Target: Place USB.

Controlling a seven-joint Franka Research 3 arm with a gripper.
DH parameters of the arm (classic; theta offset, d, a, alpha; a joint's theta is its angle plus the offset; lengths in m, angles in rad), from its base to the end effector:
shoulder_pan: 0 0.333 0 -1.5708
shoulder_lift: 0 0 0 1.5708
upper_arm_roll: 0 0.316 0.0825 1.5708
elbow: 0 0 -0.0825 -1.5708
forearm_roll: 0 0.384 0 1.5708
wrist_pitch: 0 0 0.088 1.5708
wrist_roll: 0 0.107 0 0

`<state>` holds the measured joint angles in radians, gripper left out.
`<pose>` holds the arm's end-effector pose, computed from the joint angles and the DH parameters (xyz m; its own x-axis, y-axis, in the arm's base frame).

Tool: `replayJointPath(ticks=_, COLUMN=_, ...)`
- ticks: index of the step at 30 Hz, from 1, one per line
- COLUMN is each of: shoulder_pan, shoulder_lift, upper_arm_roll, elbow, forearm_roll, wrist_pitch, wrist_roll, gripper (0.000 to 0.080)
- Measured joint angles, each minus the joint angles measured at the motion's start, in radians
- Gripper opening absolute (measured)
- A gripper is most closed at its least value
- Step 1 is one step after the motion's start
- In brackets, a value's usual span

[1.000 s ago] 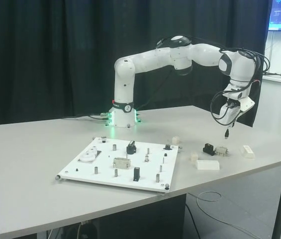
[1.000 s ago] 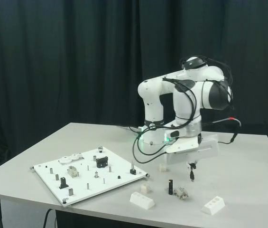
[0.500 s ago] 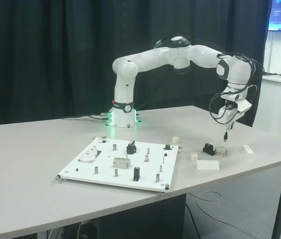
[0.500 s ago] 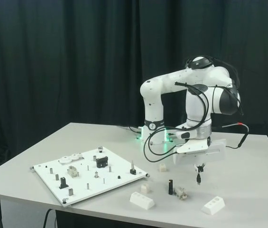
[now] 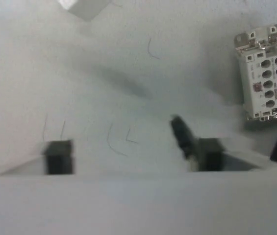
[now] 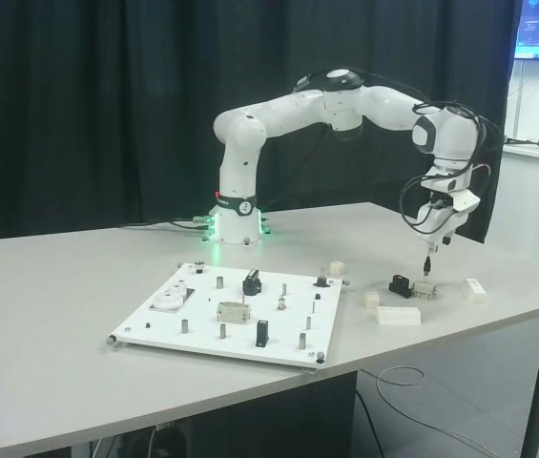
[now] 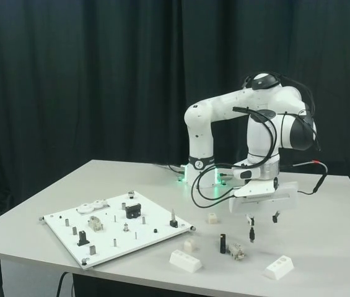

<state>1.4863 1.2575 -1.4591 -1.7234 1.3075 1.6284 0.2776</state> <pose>0.5752 0.2861 0.2724 0.8837 -0.4572 -0.0998 -0.4600 -0.8879 -0.0054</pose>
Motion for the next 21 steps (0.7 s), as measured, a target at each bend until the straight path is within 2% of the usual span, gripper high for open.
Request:
replayJointPath(ticks=4, shoulder_pan=0.004, shoulder_lift=-0.005, upper_arm_roll=0.0, elbow=-0.002, forearm_roll=0.0, wrist_pitch=0.008, wrist_roll=0.0, gripper=0.0451)
replayJointPath(ticks=5, shoulder_pan=0.004, shoulder_lift=-0.007, upper_arm_roll=0.0, elbow=-0.003, forearm_roll=0.0, wrist_pitch=0.01, wrist_roll=0.0, gripper=0.0716)
replayJointPath(ticks=9, shoulder_pan=0.005, shoulder_lift=-0.014, upper_arm_roll=0.0, elbow=-0.003, forearm_roll=0.0, wrist_pitch=0.013, wrist_roll=0.001, gripper=0.0716)
replayJointPath(ticks=10, shoulder_pan=0.005, shoulder_lift=-0.015, upper_arm_roll=0.0, elbow=-0.003, forearm_roll=0.0, wrist_pitch=0.014, wrist_roll=0.001, gripper=0.0782)
replayJointPath(ticks=21, shoulder_pan=0.008, shoulder_lift=-0.025, upper_arm_roll=0.0, elbow=-0.003, forearm_roll=0.0, wrist_pitch=0.018, wrist_roll=0.009, gripper=0.0796)
